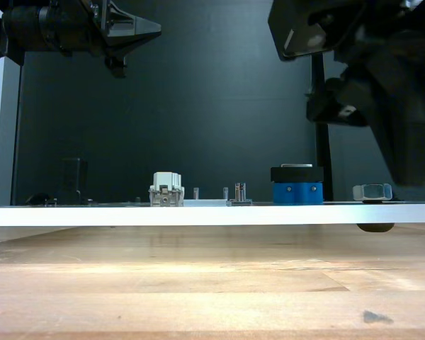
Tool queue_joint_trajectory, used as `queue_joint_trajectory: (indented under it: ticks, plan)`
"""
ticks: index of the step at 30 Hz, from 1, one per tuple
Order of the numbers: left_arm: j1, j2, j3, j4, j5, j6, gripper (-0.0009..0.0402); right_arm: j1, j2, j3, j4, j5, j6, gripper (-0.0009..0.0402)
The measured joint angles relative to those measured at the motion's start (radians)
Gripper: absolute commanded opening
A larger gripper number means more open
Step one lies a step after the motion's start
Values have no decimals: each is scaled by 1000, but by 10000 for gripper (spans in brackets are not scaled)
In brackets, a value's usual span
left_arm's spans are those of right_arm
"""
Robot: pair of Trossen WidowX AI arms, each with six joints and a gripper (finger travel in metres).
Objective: Unfasten the M12 fastener and place in the container
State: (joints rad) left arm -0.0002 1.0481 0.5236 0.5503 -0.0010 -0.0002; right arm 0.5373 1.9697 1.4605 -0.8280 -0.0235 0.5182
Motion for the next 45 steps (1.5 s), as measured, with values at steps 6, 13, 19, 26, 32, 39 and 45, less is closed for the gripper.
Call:
queue_joint_trajectory:
  ticks: [6, 13, 19, 26, 32, 39, 45]
  plan:
    - [0, 0, 0, 0, 0, 0, 0, 0, 7, -11, 19, 42, -8, 0]
    - [0, 1, 0, 0, 0, 0, 0, -1, -2, 37, -148, 357, 47, 0]
    - [0, 1, 0, -1, 0, 0, 0, 7, -5, 52, -182, 332, 40, 0]
    - [0, -1, 0, 0, 1, 0, 0, 2, -5, 53, -137, 164, 34, 0]
    - [0, 5, 5, 2, -4, 0, 0, -2, -4, 53, -93, 82, 31, 0]
    - [0, 7, 5, 0, 0, 0, 0, 1, 1, 24, -42, 66, 7, 0]
    - [0, 7, 5, -1, 0, 0, 0, -1, 19, 19, -39, 72, -5, 0]
